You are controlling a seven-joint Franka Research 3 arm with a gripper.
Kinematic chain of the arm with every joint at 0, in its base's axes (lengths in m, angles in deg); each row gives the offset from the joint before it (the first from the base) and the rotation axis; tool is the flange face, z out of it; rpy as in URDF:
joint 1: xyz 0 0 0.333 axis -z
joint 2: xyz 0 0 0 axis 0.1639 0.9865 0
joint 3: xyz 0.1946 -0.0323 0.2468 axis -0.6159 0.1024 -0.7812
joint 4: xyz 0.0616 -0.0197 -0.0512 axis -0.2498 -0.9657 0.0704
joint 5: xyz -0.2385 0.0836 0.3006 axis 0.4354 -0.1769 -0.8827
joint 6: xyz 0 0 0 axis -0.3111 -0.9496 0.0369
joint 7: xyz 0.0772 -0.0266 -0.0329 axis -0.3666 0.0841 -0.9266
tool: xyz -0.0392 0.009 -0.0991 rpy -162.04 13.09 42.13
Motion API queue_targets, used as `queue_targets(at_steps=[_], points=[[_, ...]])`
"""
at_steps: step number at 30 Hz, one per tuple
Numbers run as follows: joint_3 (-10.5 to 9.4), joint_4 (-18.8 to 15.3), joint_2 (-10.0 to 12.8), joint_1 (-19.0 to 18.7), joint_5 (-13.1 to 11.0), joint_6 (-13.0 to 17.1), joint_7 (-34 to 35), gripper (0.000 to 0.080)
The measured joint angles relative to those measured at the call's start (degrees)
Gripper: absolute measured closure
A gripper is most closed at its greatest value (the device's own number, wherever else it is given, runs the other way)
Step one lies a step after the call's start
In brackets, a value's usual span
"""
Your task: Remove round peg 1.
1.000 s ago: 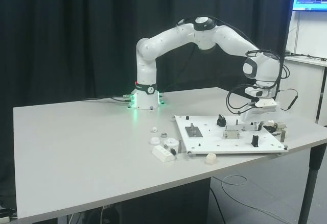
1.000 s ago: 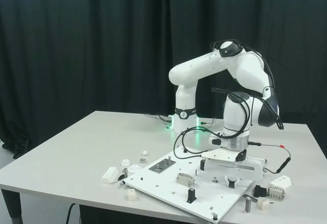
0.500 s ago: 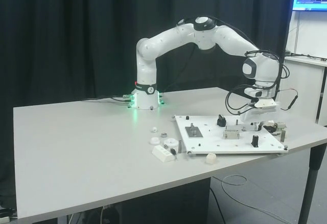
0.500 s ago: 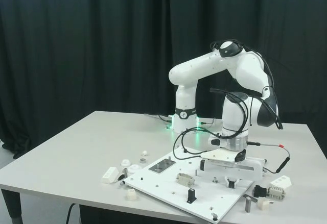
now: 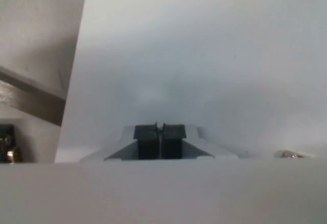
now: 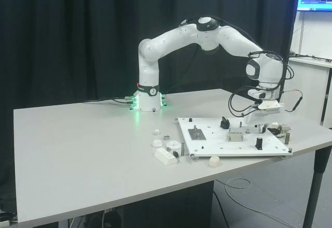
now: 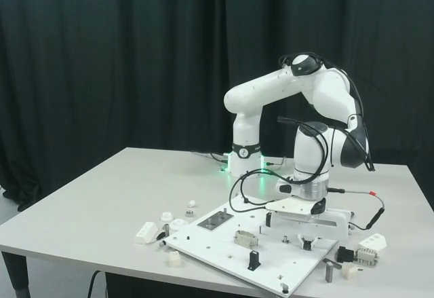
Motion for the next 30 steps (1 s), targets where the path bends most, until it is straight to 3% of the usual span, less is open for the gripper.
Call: queue_targets(at_steps=[20,30], points=[[0.71,-0.1,0.0,-0.4,0.0,-0.2,0.0,0.0785],[2.02,-0.4,0.0,-1.3,0.0,-0.9,0.1,0.0785]])
